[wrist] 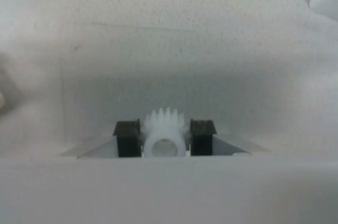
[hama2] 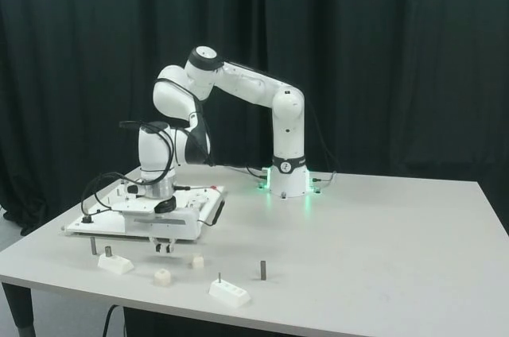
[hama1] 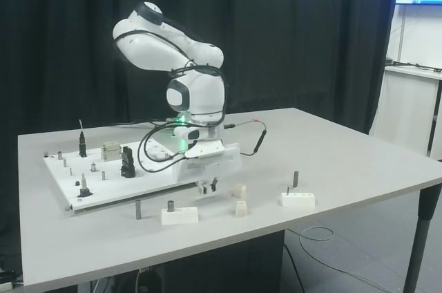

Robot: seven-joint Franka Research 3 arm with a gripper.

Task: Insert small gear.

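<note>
While clamped in the claw (wrist: 165, 140), small gear (wrist: 164, 129) hides partly.

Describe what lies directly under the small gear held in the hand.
Under the small gear, gripped between the hand's black fingers, only bare grey table shows. The gear's lower edge and the spot right beneath it are covered.

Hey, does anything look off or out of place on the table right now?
Nothing stands out. The gear sits squarely between the gripper's fingers, and the small blocks stand upright on the table by the board.
</note>
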